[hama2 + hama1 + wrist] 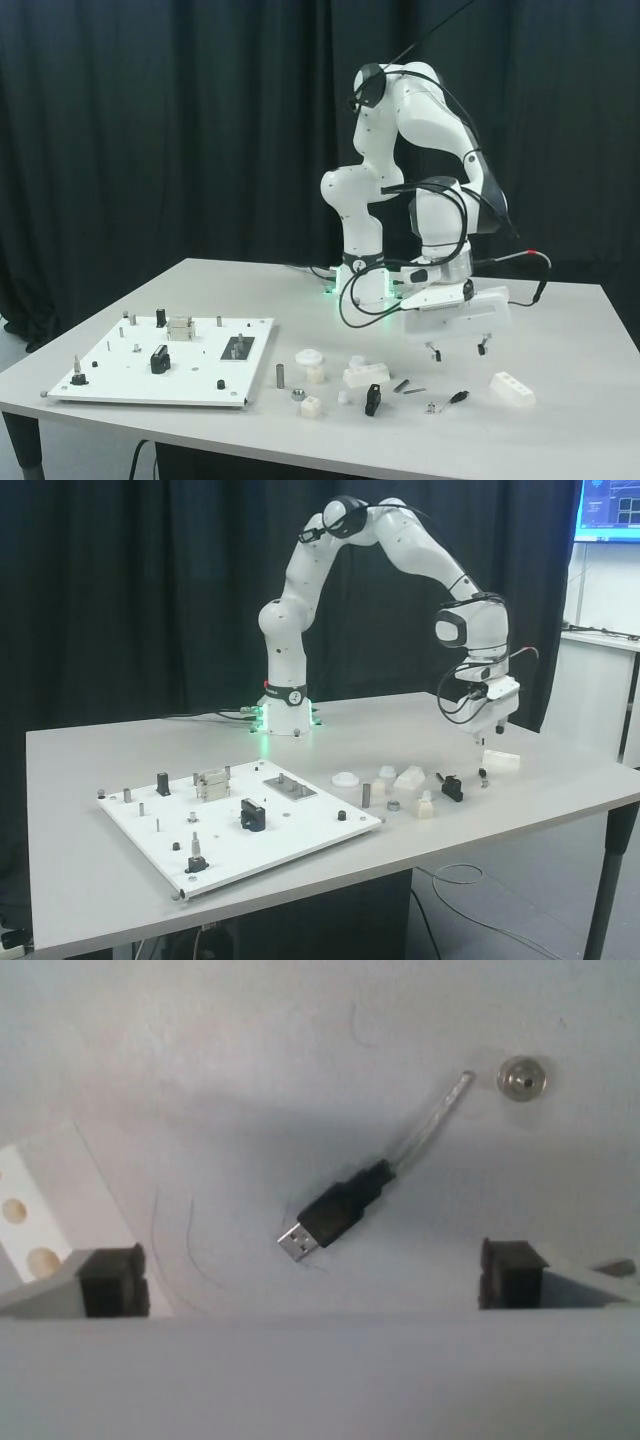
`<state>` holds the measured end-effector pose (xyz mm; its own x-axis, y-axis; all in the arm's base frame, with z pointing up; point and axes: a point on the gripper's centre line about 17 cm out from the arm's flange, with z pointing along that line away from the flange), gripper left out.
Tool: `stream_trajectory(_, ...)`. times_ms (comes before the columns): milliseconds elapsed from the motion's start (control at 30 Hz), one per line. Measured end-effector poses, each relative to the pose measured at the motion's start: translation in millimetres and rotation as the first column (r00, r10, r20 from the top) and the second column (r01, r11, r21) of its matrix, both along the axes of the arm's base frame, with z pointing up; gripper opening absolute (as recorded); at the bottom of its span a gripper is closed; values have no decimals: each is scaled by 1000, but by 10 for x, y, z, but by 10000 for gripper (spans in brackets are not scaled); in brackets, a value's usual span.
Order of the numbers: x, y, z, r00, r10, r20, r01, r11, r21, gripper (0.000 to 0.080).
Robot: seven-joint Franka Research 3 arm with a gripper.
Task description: Remove round peg 1.
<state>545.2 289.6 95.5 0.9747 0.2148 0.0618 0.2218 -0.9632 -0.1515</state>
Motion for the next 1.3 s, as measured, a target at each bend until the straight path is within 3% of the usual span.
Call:
stream_trajectory(67,12,7,4,1000,1,2,-1,1000,0,122)
stream_trajectory(100,19,11,7,1000,1,3,-1,1000,1,739)
stream_trajectory(267,40,29,26,1000,2,7,-2,1000,2,739)
stream_trajectory(300,43,32,30,1000,2,8,-2,1000,3,790)
stream_trajectory(1300,238,52,237,1000,-5,30,5,1000,16,800)
